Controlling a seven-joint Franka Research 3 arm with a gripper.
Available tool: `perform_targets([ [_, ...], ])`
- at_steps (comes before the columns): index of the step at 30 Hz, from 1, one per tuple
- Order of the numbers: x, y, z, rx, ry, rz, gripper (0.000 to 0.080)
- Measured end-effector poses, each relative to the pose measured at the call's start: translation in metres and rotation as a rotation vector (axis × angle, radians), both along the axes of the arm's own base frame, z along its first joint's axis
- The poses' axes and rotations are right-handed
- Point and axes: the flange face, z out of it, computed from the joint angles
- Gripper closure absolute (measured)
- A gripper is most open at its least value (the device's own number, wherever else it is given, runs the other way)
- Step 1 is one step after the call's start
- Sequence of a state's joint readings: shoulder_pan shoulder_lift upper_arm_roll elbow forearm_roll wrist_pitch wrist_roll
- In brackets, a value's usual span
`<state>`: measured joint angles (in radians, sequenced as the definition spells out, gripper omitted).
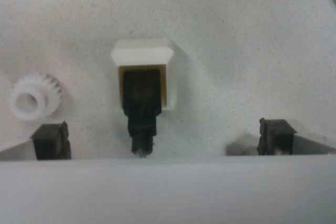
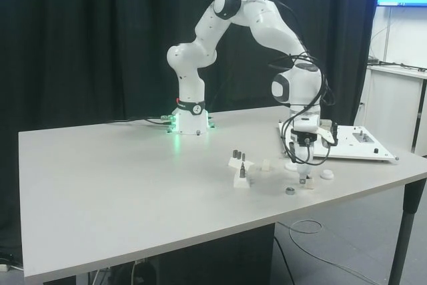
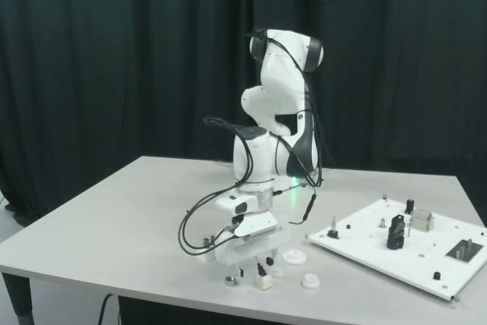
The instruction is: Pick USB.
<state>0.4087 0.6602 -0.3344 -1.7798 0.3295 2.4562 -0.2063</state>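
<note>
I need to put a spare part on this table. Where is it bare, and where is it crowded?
Bare: the wide grey table stretch between the arm's base and the near edge. Crowded: around the gripper, with small holders, white gear and white board.

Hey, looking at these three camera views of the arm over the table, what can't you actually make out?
- Wrist view: USB plug tip hidden inside white holder.
- First room view: parts near hand too small to identify.
- Second room view: hand blocks the holder's base.
</note>
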Motion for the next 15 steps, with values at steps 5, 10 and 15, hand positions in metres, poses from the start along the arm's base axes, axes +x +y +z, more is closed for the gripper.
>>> perform_targets([
  [5,-0.0005,0.0014,-0.0007,0.002,0.004,0.002,0.0003],
  [10,-0.0003,0.0023,-0.0003,0.003,0.006,0.003,0.0110],
  [15,0.0011,0.0031,0.0016,0.005,0.004,0.003,0.0298],
])
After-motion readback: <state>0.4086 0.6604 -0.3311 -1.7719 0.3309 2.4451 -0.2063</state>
